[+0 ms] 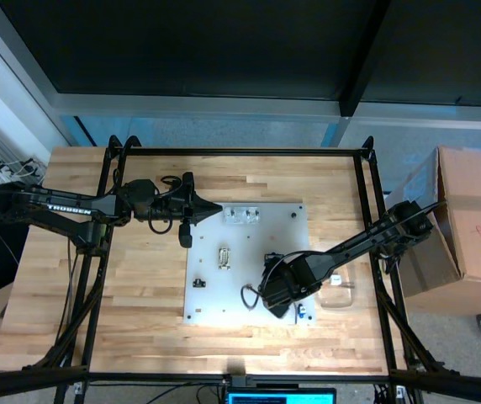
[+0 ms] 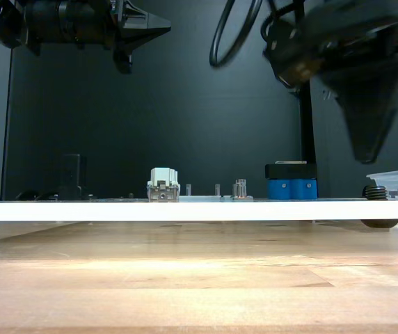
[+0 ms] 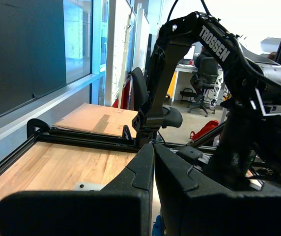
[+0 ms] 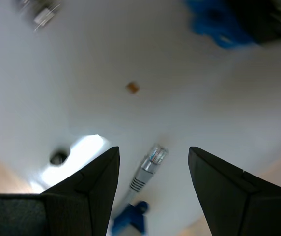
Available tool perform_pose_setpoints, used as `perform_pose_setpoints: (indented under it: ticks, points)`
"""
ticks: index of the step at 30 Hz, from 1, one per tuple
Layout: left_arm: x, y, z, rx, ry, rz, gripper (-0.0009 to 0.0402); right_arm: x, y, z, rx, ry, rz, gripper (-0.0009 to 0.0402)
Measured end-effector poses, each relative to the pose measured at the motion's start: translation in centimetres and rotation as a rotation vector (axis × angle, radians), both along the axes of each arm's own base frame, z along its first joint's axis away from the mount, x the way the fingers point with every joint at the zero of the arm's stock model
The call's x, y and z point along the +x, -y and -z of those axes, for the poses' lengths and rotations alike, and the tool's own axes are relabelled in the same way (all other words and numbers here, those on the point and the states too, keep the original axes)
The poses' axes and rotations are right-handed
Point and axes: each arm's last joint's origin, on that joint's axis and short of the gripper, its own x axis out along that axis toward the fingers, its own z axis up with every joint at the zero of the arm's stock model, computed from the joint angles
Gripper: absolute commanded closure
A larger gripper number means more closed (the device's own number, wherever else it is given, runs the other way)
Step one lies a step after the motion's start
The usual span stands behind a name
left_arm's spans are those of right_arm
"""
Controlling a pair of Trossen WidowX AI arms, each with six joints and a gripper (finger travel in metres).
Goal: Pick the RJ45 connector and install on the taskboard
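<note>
Wooden table (image 1: 140, 286); clear plastic container (image 1: 339, 299) on it; cardboard box (image 1: 467, 227) off right edge.

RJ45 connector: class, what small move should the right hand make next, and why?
Probably lower the right hand: it hovers open directly above the RJ45 connector, which lies free on the taskboard. Left hand, shut, hangs over its far-left corner.

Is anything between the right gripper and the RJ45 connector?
Nothing visible. The RJ45 connector lies free on the task board, directly under the open right gripper, which hangs above it with clear space between. The left gripper, shut, is raised over the board's far left edge.
</note>
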Motion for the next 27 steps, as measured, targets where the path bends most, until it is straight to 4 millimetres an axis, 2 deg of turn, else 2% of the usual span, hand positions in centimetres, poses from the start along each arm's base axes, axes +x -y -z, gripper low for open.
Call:
perform_pose_setpoints:
  ticks: [8, 14, 21, 27]
  points:
    - [0.0, 0.0, 0.0, 0.000, 0.000, 0.000, 0.0393, -0.1, 0.8, -0.7, -0.088, -0.059, -0.987, 0.0205]
    - [0.0, 0.0, 0.0, 0.000, 0.000, 0.000, 0.0393, 0.2, 1.5, -0.7, -0.145, -0.093, -1.596, 0.0206]
    - [0.0, 0.0, 0.0, 0.000, 0.000, 0.000, 0.0393, 0.4, 1.7, -0.5, -0.169, -0.112, -1.911, 0.0205]
    - [0.0, 0.0, 0.0, 0.000, 0.000, 0.000, 0.0393, 0.3, 0.9, 0.0, -0.140, -0.066, -2.079, 0.0205]
